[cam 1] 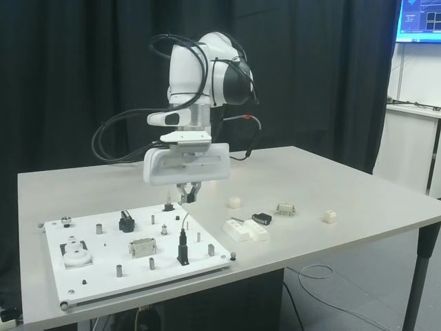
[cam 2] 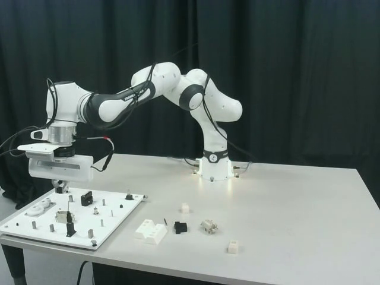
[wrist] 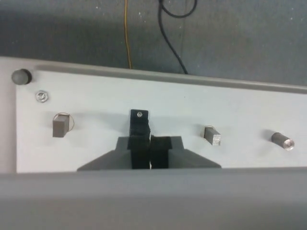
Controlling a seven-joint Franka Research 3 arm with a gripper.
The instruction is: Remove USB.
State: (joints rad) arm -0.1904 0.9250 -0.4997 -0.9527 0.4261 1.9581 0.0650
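Note:
The USB plug [wrist: 139,120] is a black block standing upright in its socket on the white board [wrist: 96,100], near the board's front edge, with a thin cable rising from it [cam 1: 183,249] [cam 2: 70,228]. My gripper [wrist: 150,152] hangs above the board [cam 1: 165,267], higher than the plug and a little behind it. Its black fingers [wrist: 139,153] are shut together with nothing between them. In the room views the gripper [cam 1: 187,196] [cam 2: 59,189] sits under the white wrist housing and is clear of the plug.
Grey pegs [wrist: 60,126] [wrist: 212,135] [wrist: 282,141] stand on both sides of the plug. A black part [cam 1: 126,222] and a grey connector [cam 1: 140,247] also sit on the board. White blocks [cam 1: 246,230] and a small black part [cam 1: 262,219] lie on the table beside the board.

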